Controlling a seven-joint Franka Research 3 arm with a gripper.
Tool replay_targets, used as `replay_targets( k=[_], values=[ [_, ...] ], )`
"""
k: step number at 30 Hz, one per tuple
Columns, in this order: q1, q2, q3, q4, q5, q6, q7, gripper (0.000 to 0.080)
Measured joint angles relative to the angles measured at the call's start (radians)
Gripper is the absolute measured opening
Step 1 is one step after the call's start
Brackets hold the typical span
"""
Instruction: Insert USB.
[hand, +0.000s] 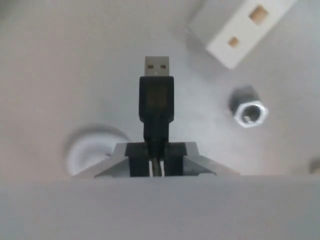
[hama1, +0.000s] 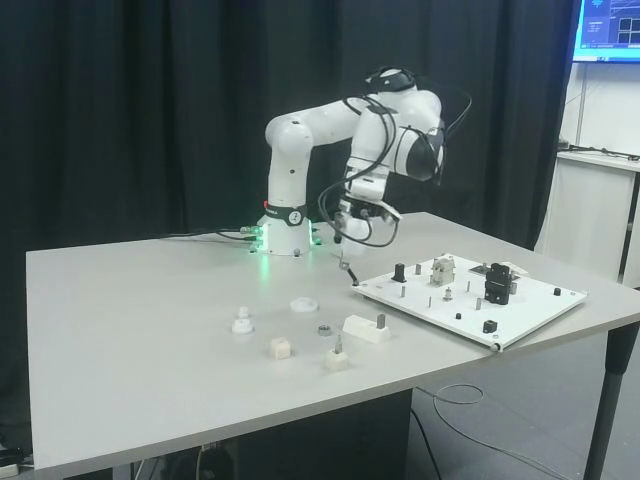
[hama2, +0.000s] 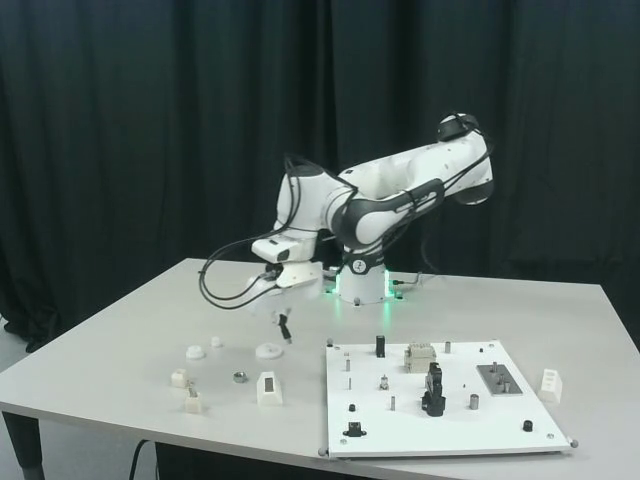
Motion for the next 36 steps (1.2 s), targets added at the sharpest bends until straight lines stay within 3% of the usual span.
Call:
replay_targets(
  k=[11, 21, 36],
  values=[
    [0.134, -0.012, -0.026, -0.032, -0.092, -0.059, 0.282, 0.0058],
    [0.229, -0.02, -0.048, -0.029, -0.181, -0.149, 0.506, 0.0058],
    [0.306, -0.025, -0.073, 0.008, -0.232, -0.289, 0.724, 0.0058]
  ],
)
